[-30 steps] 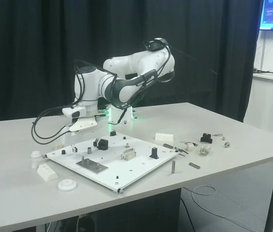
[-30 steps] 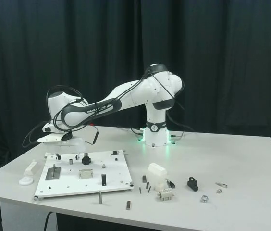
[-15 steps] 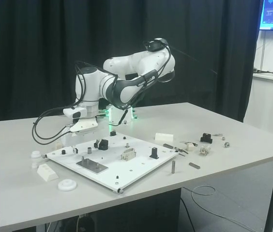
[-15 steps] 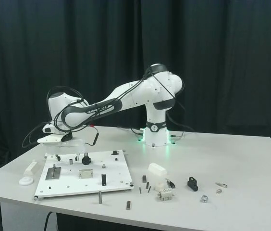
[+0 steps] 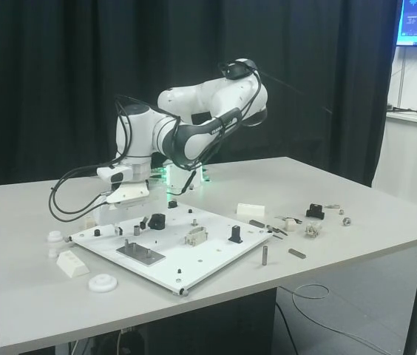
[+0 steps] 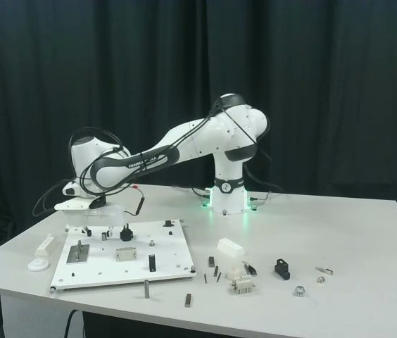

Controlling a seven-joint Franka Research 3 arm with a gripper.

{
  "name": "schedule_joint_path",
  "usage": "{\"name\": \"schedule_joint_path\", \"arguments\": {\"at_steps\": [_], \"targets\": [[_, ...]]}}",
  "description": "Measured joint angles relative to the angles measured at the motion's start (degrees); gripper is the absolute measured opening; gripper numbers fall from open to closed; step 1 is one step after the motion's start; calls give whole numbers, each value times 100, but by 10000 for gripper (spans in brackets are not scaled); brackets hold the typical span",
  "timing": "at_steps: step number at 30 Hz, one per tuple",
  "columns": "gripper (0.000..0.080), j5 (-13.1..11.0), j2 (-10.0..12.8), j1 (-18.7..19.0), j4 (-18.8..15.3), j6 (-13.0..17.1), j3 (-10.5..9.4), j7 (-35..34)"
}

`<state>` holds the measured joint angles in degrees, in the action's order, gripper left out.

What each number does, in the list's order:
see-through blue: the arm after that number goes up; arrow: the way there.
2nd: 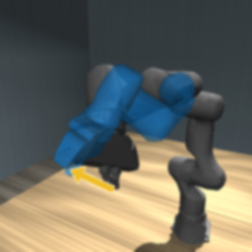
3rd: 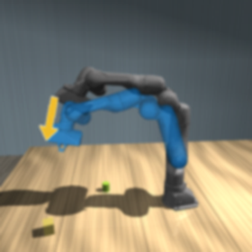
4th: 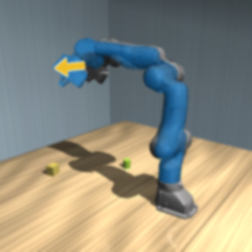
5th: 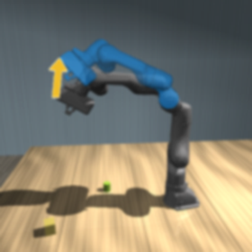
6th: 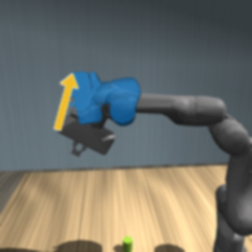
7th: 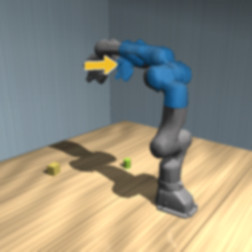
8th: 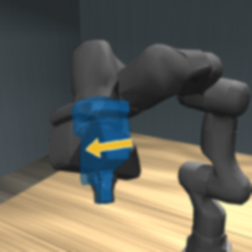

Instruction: Remove round peg 4.

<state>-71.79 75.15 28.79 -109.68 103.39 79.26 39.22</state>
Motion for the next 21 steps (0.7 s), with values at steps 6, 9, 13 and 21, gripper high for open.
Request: {"name": "schedule_joint_path", "arguments": {"at_steps": [6,9,13,21], "targets": [[506,0,0,31,-9,-20,-36,-218],[350,0,-1,87,-38,-49,-40,-322],[350,2,1,191,-101,-47,-34,-438],[152,6,9,269,-169,61,-34,-474]]}}
